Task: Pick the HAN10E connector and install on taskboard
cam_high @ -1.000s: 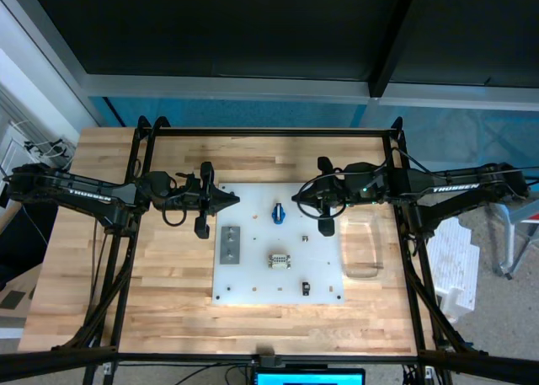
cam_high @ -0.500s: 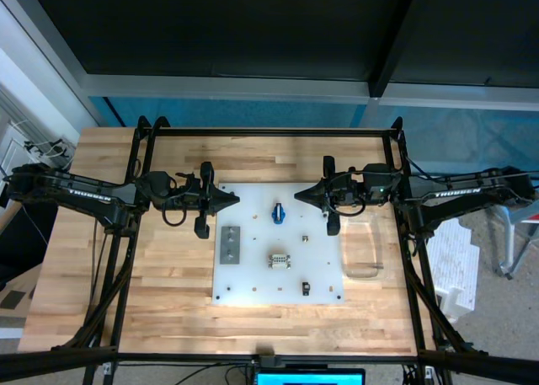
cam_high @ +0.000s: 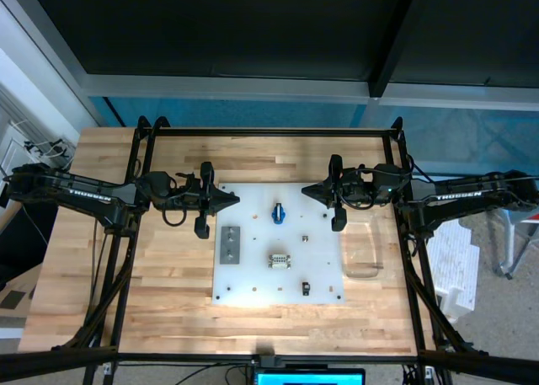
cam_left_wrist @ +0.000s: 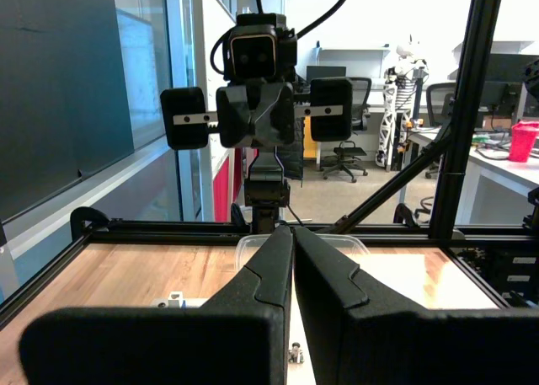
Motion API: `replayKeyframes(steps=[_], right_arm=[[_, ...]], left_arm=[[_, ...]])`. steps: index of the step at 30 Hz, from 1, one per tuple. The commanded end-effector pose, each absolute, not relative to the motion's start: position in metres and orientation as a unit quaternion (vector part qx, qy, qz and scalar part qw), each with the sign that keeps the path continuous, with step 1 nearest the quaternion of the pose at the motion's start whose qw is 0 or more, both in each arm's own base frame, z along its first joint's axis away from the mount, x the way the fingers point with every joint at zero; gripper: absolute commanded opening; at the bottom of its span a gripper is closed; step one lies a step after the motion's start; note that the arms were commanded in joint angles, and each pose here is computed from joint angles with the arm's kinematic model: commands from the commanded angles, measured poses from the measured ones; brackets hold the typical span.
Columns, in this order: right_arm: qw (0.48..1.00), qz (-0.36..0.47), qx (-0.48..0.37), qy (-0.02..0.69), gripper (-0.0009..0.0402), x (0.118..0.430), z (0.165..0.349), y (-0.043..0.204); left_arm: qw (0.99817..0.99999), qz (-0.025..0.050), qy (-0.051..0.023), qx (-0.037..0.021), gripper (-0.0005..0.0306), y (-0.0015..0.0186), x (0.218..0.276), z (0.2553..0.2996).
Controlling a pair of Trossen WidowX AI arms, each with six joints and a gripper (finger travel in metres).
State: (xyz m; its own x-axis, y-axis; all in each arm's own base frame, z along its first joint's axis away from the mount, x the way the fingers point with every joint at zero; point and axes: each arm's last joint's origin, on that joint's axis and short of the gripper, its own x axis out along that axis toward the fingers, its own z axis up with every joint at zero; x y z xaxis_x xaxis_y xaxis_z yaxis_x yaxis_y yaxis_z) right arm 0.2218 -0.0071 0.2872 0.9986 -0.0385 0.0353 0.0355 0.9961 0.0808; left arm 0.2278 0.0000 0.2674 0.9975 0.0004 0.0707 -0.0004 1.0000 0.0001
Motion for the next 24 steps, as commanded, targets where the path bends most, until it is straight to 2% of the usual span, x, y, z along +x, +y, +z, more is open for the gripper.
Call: replayKeyframes(steps=[1,24], right_arm=[[0.999,-0.018,0.045,-0.015,0.0,0.2195,0.2834,-0.0071],[0.999,-0.019,0.046,-0.007,0.0,0.2165,0.2786,-0.0072]], left_arm=[[0.99938,0.0,-0.0352,0.0001,0.0001,0.0,0.2279,0.2673],[0.99937,0.0,-0.0354,0.0001,0.0001,0.0,0.2279,0.2673]])
